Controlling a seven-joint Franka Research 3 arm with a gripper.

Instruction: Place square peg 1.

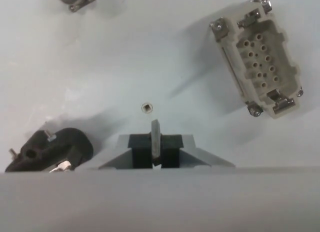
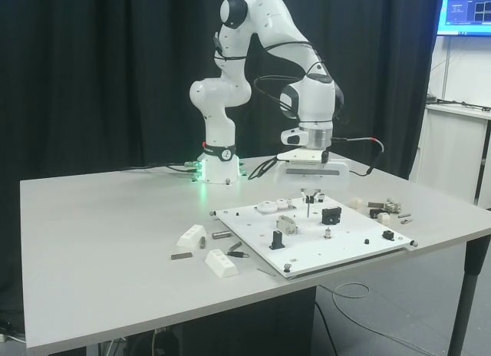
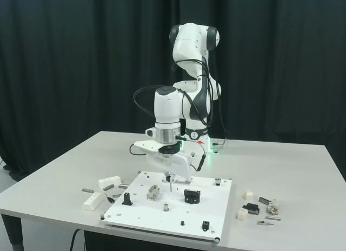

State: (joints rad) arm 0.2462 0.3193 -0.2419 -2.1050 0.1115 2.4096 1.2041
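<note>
The gripper (image 1: 156,151) is closed on the peg (image 1: 156,141), hanging above a small square hole (image 1: 146,108) in the white board (image 2: 337,245). It looks stiff, light and slippery (probably metal), held by its upper end.

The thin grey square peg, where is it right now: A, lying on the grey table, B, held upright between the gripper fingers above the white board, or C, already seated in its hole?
B: the thin grey square peg stands clamped in the gripper, above the white board and short of the small square hole.
</note>
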